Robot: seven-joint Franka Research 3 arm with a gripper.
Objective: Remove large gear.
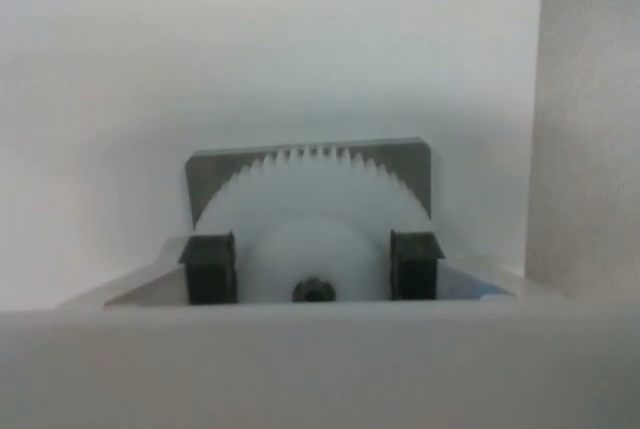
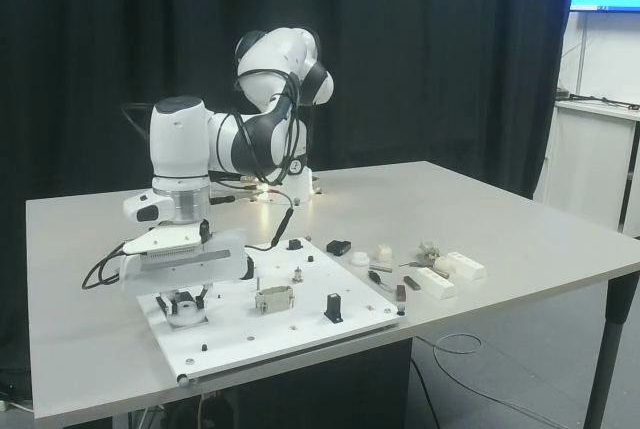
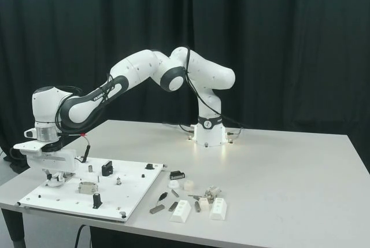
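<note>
White large gear sits on the white board; gripper fingers clamp its hub.

The lettering "FRANKA" is being displayed along the white forearm link of the arm in the second room view. No other text, number or sign is being shown legibly.

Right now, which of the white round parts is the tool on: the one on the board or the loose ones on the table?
The large gear on the white board. The tool straddles its hub; the loose round parts lie untouched on the grey table.
</note>
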